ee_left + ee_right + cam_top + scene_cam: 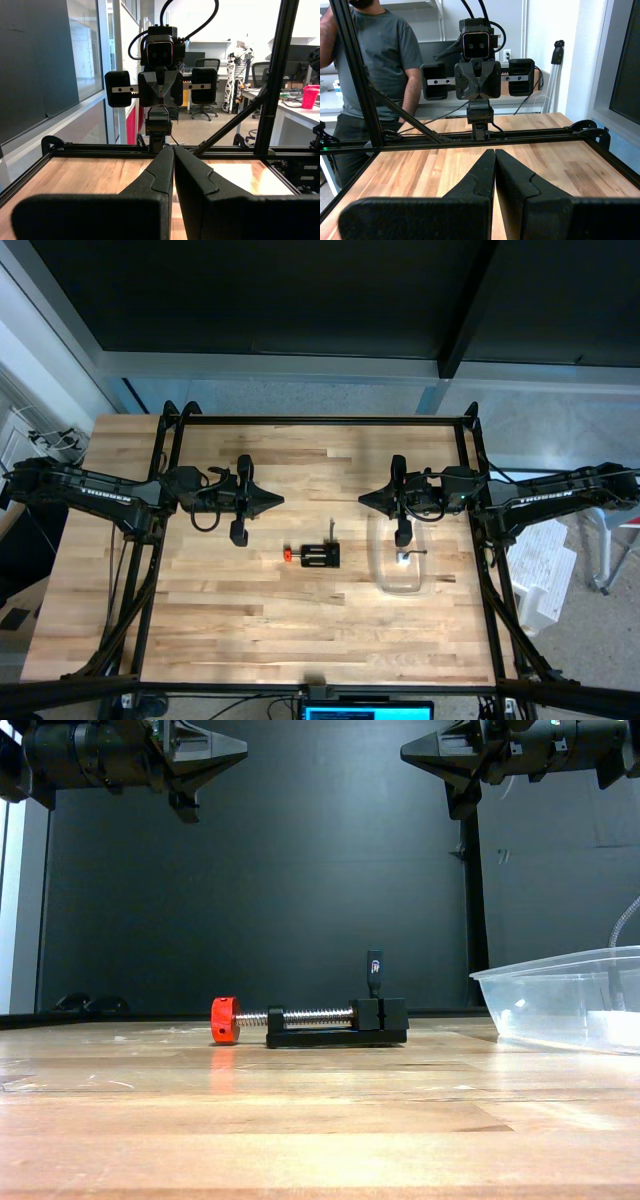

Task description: Pick the USB-C connector and install on taskboard

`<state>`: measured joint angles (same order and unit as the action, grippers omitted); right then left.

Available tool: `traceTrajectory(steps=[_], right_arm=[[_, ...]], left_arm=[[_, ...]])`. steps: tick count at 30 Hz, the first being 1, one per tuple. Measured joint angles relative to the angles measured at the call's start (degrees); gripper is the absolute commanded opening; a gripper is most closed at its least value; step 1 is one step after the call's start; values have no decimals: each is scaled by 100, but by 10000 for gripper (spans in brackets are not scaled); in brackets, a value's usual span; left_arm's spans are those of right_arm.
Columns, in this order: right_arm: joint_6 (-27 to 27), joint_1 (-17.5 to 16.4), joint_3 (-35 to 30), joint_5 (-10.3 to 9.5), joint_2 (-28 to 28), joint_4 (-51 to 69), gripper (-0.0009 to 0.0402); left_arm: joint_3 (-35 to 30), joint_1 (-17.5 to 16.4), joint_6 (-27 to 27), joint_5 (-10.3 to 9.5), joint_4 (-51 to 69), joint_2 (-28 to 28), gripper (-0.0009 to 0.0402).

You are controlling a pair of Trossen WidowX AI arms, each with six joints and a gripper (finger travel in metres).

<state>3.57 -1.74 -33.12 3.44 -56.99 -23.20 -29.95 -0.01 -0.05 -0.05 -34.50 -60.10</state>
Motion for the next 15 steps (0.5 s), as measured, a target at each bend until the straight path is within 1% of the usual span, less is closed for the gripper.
traceTrajectory(steps=[15], right_arm=[[2, -2, 0, -2, 2, 0, 0]], left_arm=[[0, 2, 0, 2, -2, -2, 0]])
